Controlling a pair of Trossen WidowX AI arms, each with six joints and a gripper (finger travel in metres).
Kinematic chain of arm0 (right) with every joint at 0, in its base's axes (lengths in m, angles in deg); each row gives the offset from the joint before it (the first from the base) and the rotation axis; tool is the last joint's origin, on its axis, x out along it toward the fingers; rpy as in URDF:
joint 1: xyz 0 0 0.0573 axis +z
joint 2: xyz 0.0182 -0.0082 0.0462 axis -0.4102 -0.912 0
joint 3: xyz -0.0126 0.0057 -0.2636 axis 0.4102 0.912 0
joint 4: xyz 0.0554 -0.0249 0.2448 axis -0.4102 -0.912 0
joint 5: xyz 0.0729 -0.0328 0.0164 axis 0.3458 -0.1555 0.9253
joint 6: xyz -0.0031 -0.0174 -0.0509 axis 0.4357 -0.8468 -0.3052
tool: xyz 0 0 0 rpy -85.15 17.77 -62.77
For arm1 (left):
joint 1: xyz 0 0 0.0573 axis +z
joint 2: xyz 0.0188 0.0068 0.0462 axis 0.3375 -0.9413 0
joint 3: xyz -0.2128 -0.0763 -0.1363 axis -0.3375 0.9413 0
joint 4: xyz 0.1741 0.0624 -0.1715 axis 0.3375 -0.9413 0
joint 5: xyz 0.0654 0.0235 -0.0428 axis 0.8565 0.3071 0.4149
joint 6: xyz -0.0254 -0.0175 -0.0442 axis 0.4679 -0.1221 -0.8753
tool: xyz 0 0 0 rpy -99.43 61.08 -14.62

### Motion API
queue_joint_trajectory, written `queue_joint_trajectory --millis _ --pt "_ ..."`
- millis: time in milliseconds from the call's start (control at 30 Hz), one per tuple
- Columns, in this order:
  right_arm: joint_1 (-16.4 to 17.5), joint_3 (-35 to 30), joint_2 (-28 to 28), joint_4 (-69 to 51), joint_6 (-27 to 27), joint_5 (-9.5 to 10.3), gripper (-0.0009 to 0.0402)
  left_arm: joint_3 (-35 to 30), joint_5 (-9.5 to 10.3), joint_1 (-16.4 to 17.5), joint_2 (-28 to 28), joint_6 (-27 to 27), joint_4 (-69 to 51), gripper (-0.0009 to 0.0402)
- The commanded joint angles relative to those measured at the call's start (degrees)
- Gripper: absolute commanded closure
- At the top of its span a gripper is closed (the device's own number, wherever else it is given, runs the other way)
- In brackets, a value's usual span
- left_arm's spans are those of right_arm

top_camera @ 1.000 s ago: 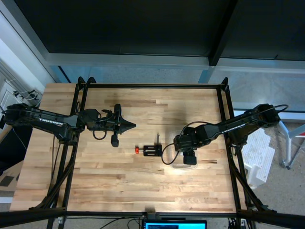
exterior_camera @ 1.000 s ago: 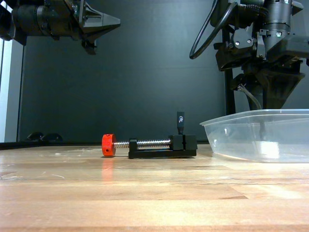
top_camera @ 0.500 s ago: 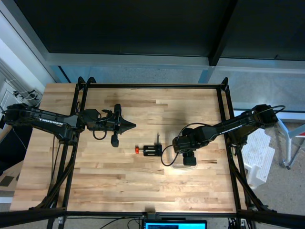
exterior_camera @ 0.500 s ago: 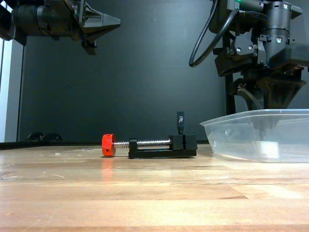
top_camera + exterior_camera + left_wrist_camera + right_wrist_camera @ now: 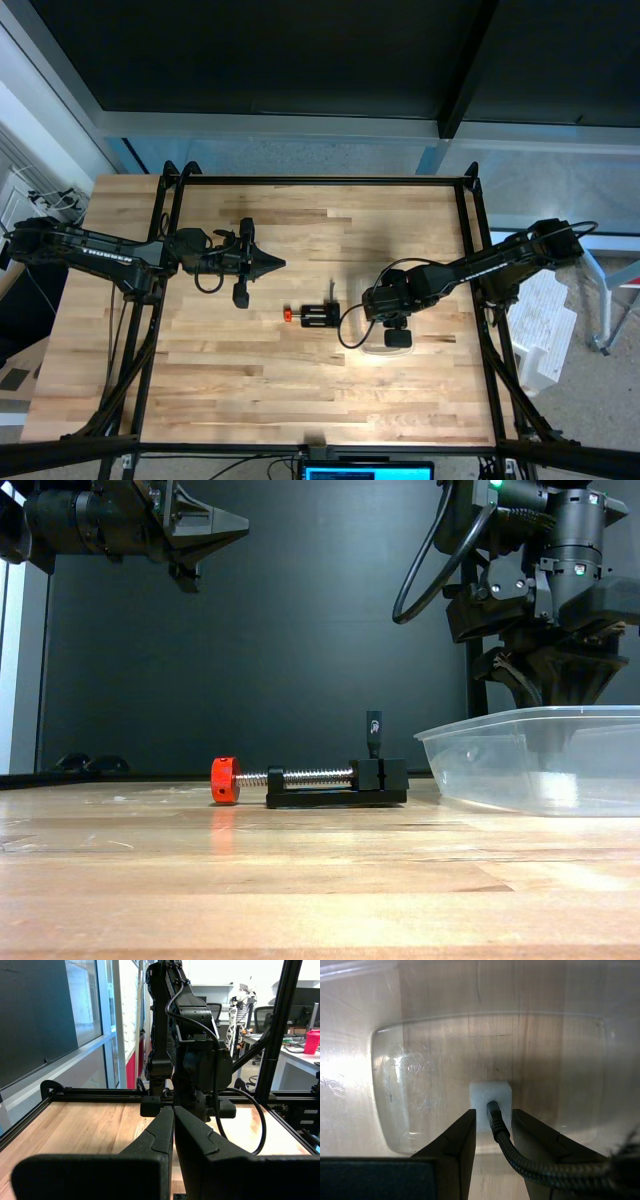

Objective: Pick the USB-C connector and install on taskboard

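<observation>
The taskboard [image 5: 318,316] lies mid-table, a small black block with an orange-red knob [image 5: 225,780] and a thin upright part [image 5: 373,733]. My right gripper [image 5: 389,323] points down just above the clear plastic tray [image 5: 520,770], right of the taskboard. In the right wrist view the USB-C connector [image 5: 493,1109], the dark tip of a braided cable, sits between the fingers of my right gripper [image 5: 494,1113], held above a small white square piece [image 5: 485,1094] on the tray floor. My left gripper [image 5: 276,263] hangs shut and empty high over the table's left half, away from the taskboard.
A black metal frame [image 5: 320,181] runs around the table. The tray's rim [image 5: 372,351] stands close to the taskboard's right end. Bare wooden tabletop [image 5: 250,380] stretches along the near edge.
My right gripper has risen from inside the tray to just above its rim, the braided cable going up with it. The left arm and the taskboard have not moved.
</observation>
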Motion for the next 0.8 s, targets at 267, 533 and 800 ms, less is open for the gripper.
queue_joint_trajectory --millis 267,533,800 --pt "0.0 0.0 0.0 -0.11 -0.15 0.07 0.0351 -0.02 -0.02 0.02 0.0 0.0 0.02 0.0393" --pt "0.0 0.0 0.0 -0.13 -0.13 0.07 0.0385 -0.02 -0.02 0.02 0.0 0.0 0.02 0.0393" --pt "0.0 0.0 0.02 -0.35 -0.11 0.09 0.0394 -0.02 -0.02 0.02 0.0 0.0 0.02 0.0393"
